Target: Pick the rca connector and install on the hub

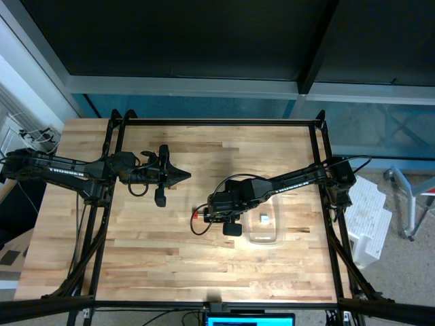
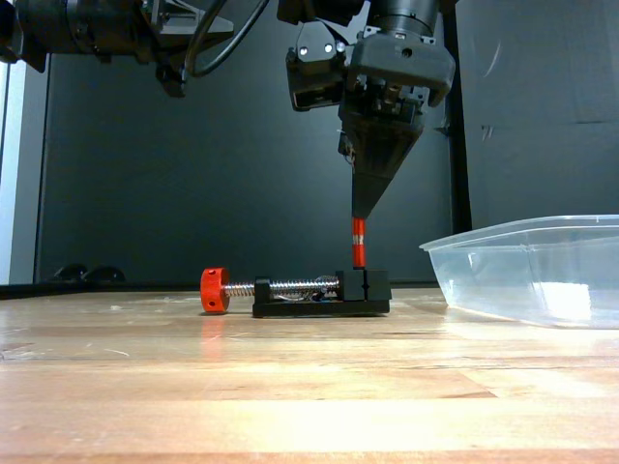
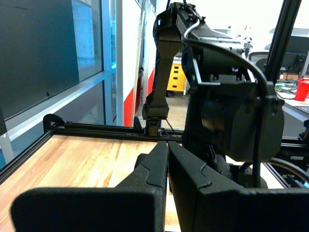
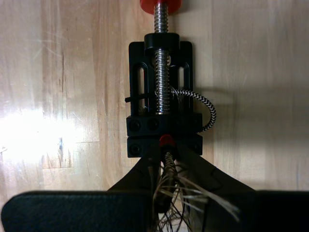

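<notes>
In the middle of the low view the right gripper (image 2: 360,205) pinches the rca connector (image 2: 359,244) upright, long axis vertical, its lower end meeting the top of the right-hand block of the hub (image 2: 319,295), which lies lengthwise left to right. The coming move is, I judge, a straight push down; whether the plug is seated at all I cannot tell. The left gripper (image 1: 185,175), fingers pressed together, hangs well apart at the high view's upper left.
</notes>
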`<state>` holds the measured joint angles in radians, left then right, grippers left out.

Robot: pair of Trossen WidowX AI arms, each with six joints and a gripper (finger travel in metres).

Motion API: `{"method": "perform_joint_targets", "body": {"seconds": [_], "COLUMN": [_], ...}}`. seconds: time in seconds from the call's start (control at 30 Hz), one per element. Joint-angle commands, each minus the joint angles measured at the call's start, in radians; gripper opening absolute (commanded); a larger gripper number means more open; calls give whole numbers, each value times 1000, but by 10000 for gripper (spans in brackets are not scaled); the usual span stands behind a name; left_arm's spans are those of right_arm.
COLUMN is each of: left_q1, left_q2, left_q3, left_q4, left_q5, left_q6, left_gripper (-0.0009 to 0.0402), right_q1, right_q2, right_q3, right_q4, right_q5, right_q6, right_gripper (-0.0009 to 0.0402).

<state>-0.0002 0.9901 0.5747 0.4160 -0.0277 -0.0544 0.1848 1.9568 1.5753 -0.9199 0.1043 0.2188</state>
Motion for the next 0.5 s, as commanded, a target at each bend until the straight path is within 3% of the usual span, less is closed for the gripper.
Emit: {"method": "perform_joint_targets", "body": {"seconds": [0.03, 0.5], "left_q1": [0, 0], "left_q2": [0, 0], "left_q3": [0, 0], "left_q4": [0, 0], "left_q5": [0, 0], "left_q6": [0, 0], "left_gripper": [0, 0], "right_q1": [-2, -5], "right_q2": [15, 15], "right_q3": [-2, -2], "right_q4": [1, 14], "right_q5": [0, 9], "right_q6": [0, -3], "right_gripper": [0, 3]}}
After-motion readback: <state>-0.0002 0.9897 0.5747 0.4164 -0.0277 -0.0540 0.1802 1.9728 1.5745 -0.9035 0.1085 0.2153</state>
